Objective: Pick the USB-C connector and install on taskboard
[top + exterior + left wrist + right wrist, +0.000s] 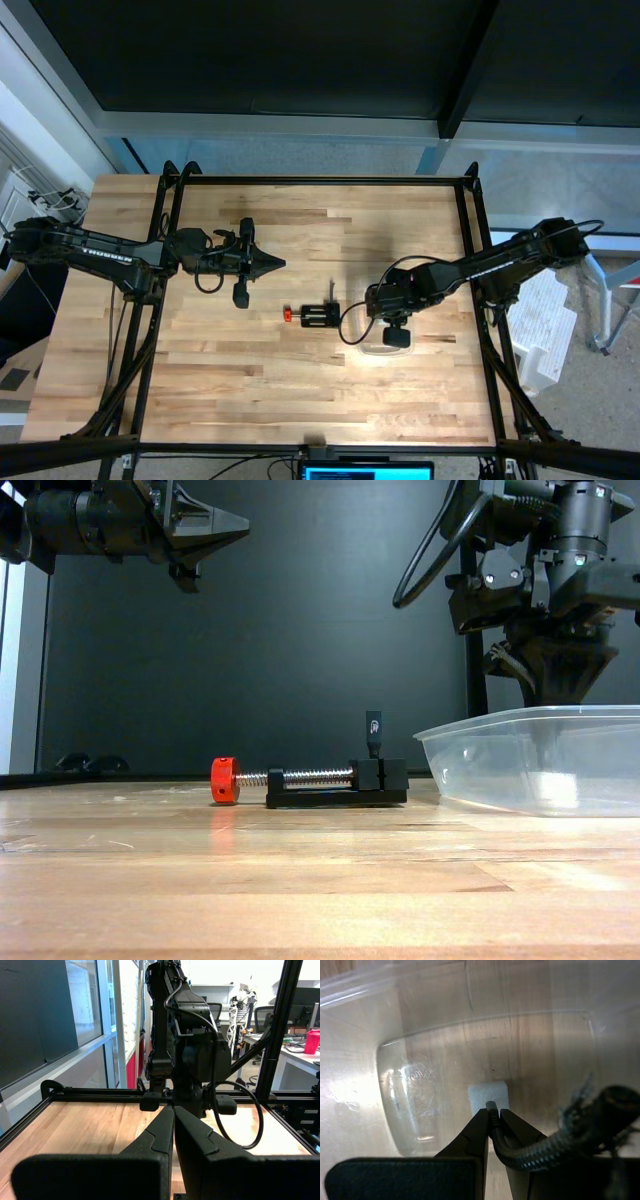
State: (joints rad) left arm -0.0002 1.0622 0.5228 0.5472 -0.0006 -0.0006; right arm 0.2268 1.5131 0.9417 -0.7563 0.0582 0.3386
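The connector (373, 732), a slim dark piece, is standing upright on the black block (335, 798), at the end opposite to the orange-red knob (225, 780). A shiny screw (310, 776) is running between the knob and that end. The block is lying near the middle of the bench (300, 880), with its knob pointing toward the left arm's side.

No hand is touching the connector. The right hand (493, 1112) is reaching down inside the clear tray (480, 765), which is sitting just beside the block on the right arm's side, so the connector is apart from this hand, outside the tray wall. Its fingers (475, 1132) are drawn narrow, and the thin end of a braided cord (540, 1152) is lying in the slit between them. Just beyond the fingertips a small white square (488, 1094) is resting on the tray floor.

The left hand (173, 1108) is hanging high above the bench, well apart from the block. It is pointing toward the middle, its fingers are pressed together, and it is holding nothing.
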